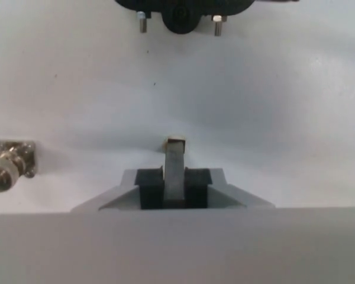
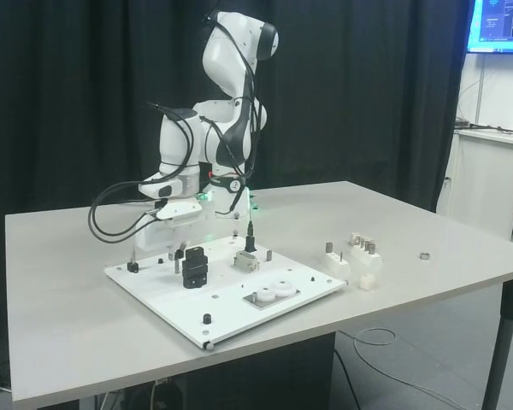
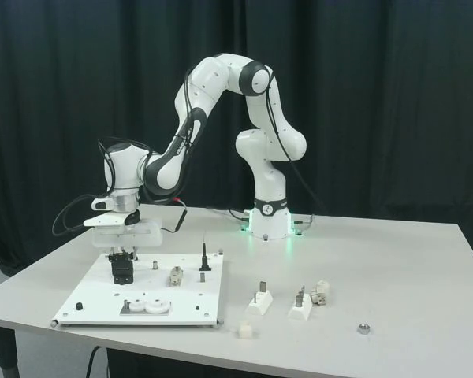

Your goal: Insert square peg 2.

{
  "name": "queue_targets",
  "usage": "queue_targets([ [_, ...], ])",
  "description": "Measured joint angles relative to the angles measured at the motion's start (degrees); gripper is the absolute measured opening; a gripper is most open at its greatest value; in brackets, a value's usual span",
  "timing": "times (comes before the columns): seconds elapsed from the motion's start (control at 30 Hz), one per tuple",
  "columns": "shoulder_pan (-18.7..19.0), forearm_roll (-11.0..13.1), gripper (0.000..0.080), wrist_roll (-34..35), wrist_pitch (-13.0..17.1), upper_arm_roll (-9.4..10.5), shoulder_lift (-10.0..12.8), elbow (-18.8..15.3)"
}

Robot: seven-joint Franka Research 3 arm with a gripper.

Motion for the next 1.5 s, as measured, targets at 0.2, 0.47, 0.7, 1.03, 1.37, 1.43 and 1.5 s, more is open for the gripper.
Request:
queue_targets([
  [0.2,0.0,0.0,0.0071,-1.4,0.0,0.0,0.0,0.0],
  [0.47,0.0,0.0,0.0071,-4.0,0.2,0.0,0.0,0.0],
  [0.7,0.0,0.0,0.0071,-5.3,0.3,0.0,0.0,-0.1],
  [1.03,0.0,0.1,0.0071,-4.3,0.3,-0.02,0.0,-0.1],
  [1.37,0.0,0.3,0.0071,-1.2,0.3,-0.03,0.0,-0.1],
  [1.43,0.0,0.3,0.0071,-0.6,0.3,-0.03,0.0,-0.2],
  [1.5,0.0,0.4,0.0071,0.2,0.3,-0.03,0.0,-0.2],
])
